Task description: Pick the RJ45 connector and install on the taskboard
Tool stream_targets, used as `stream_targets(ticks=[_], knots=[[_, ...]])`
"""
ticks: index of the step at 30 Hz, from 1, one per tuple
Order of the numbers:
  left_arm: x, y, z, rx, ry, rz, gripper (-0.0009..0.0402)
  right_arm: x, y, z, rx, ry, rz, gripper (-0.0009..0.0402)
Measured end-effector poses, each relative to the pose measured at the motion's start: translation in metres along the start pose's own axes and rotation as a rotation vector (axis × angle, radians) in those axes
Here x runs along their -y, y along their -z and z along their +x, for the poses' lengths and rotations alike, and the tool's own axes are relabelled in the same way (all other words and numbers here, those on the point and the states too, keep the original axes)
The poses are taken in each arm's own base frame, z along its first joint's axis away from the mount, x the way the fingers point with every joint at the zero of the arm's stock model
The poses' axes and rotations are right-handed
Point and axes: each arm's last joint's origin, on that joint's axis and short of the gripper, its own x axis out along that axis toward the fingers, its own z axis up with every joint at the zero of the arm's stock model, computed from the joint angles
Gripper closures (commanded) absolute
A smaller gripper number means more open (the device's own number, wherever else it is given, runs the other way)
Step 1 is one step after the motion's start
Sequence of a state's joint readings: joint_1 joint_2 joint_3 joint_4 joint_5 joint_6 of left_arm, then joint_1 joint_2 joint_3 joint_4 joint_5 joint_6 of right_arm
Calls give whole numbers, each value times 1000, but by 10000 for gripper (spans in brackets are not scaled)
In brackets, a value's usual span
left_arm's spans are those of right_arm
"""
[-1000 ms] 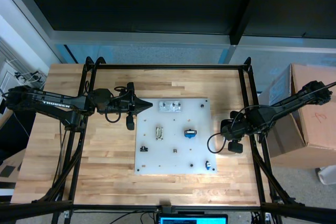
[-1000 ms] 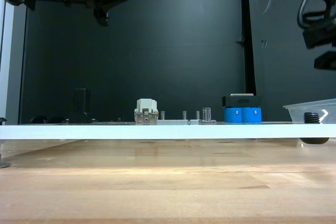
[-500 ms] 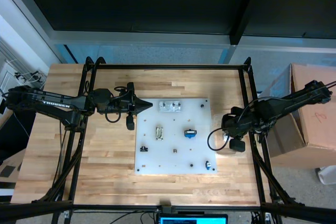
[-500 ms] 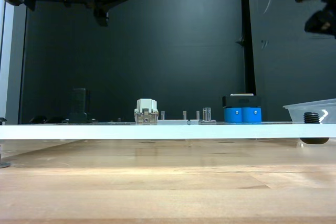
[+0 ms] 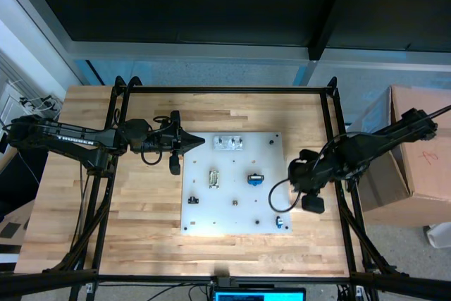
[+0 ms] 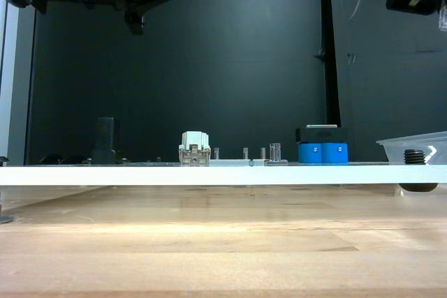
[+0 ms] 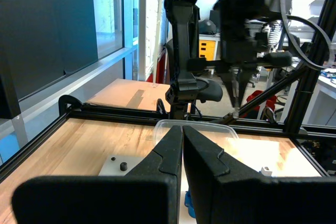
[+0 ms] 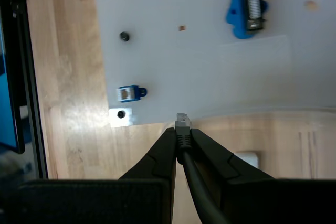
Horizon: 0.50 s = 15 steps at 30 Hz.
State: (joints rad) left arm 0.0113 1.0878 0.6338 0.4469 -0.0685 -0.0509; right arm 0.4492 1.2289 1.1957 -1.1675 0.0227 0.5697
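1. Only the right wrist view shows the grasp. The right end effector (image 8: 182,131) is clenched on the RJ45 connector (image 8: 182,122). The connector's tip juts past the fingertips, and its black cable (image 8: 193,184) trails back between the fingers.
2. That view also places the connector in the air over the edge of the white task board (image 8: 210,72), clear of its seat. The blue socket (image 8: 128,93) sits on the board, apart from the connector's tip.
3. The high view does not show the connector itself, but it gives the layout. The right end effector hangs over the board's right edge. The left end effector (image 5: 196,142) points inward at the board's far left corner, and the two are well apart. The board lies flat on the wooden counter (image 5: 141,202).
4. The low view adds height, with both end effectors well above the board. On the board stand a beige plug block (image 6: 194,150) and a blue mount (image 6: 323,152). A clear tray (image 6: 413,144) lies to their right.
5. The left wrist view shows the left end effector's fingers pressed flat together and empty. It looks across the counter at the right arm (image 7: 244,19), whose end effector points straight down over the tray.
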Motion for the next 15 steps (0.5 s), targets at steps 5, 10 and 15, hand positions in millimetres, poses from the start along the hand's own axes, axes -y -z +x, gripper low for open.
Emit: stream_targets(ticks=[5,10,15], knots=[[0,0,0,0,0,0,393,-15,-15,15,-59,16,-21,393],[0,0,0,-1,0,0,393,-29,-29,29,-103,27,-33,393],[0,0,0,0,0,0,393,-43,-41,37,-130,38,-46,393]])
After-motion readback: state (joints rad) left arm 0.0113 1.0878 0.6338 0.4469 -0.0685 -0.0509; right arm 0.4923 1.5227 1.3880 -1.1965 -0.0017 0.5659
